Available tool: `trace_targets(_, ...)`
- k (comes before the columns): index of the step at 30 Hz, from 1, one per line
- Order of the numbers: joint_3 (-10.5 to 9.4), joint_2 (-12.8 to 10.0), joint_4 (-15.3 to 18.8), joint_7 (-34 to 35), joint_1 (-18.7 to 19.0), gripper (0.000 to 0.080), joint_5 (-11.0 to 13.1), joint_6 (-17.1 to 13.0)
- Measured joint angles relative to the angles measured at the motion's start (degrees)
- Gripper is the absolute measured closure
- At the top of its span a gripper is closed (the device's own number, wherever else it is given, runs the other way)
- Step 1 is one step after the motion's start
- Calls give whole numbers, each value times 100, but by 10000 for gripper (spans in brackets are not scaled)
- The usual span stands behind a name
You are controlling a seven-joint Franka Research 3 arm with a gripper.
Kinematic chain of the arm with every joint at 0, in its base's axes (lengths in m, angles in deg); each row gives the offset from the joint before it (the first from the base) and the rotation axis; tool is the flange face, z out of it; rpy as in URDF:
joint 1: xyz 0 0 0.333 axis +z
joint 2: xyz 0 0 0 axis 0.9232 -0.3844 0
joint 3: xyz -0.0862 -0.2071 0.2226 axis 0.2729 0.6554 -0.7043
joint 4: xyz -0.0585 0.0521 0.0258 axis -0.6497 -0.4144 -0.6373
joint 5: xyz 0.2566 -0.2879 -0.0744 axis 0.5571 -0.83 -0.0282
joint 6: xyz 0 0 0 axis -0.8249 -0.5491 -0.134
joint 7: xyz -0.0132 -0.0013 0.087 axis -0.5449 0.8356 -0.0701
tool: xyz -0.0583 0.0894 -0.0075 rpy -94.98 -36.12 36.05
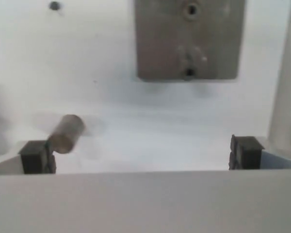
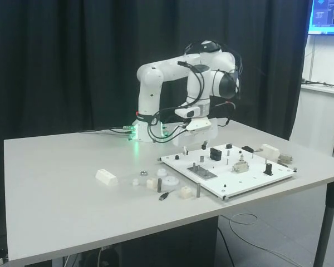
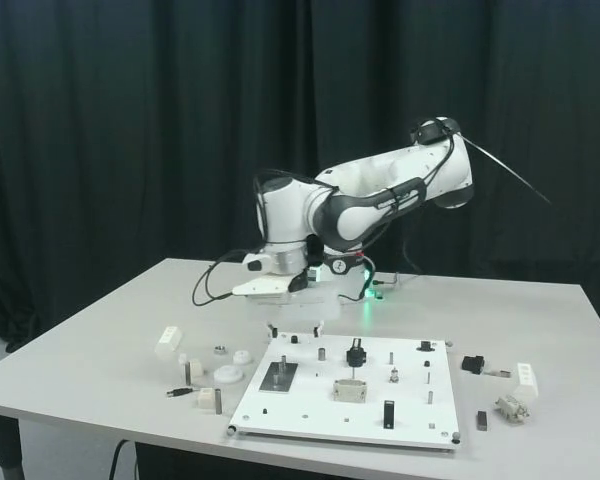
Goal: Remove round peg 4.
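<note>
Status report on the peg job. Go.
Gripper open, above the white board, holding nothing. Round peg standing in the board beside one fingertip, not gripped. Grey plate ahead, nothing blocking.

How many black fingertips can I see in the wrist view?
2. One fingertip is beside the round peg; the other is far from it, across the open jaws. None seems hidden.

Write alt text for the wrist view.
Looking down past the open gripper, whose two black fingertips sit wide apart over a white board. A short grey peg stands on the board just beside one fingertip, not between the two. Farther off lies a grey plate with two holes.
</note>
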Motion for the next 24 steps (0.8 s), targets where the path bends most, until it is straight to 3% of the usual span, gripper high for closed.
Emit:
trace_targets(9,-154,69,109,339,376,3,1,-341)
trace_targets(24,-422,91,255,607,658,3,4,-607)
